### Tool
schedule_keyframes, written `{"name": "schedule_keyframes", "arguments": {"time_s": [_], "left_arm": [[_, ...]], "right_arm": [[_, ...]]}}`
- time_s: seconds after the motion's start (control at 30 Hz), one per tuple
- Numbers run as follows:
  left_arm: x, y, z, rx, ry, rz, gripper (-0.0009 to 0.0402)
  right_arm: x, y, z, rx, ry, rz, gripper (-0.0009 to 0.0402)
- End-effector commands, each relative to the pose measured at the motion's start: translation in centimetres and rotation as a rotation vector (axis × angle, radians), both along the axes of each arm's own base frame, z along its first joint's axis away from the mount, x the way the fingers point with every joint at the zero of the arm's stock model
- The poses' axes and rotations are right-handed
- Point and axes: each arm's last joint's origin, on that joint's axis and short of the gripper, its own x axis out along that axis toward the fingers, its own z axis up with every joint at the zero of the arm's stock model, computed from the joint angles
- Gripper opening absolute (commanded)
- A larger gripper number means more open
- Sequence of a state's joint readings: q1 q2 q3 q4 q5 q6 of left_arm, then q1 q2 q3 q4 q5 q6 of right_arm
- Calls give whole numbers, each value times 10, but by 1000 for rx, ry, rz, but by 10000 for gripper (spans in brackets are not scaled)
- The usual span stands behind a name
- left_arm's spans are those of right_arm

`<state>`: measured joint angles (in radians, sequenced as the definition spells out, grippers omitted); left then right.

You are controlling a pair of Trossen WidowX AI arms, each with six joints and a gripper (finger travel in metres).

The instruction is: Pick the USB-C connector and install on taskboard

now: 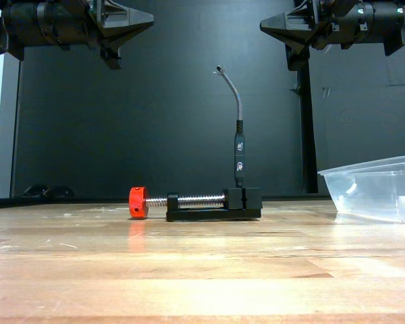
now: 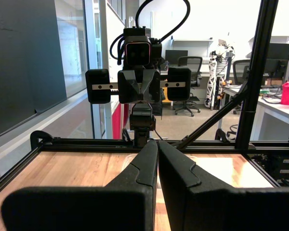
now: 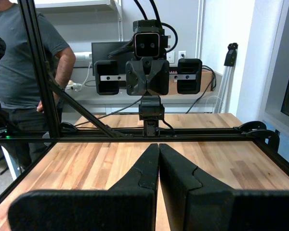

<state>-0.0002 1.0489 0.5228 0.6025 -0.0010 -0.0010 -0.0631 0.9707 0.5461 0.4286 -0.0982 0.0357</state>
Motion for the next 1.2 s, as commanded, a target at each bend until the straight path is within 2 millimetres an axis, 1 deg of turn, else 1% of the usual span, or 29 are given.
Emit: {"name": "schedule_keyframes", "arguments": {"time_s": [0.03, 0.6, 0.73, 1.2], "left_arm": [[0, 0, 0, 0, 0, 0, 0], [0, 0, 0, 0, 0, 0, 0], [0, 0, 0, 0, 0, 0, 0], [0, 0, 0, 0, 0, 0, 0]], "right_arm": [[0, 0, 0, 1, -1, 0, 0], [0, 0, 1, -23, -15, 1, 0], [0, 1, 5, -18, -49, 10, 0], [0, 1, 4, -20, -40, 10, 0]]}}
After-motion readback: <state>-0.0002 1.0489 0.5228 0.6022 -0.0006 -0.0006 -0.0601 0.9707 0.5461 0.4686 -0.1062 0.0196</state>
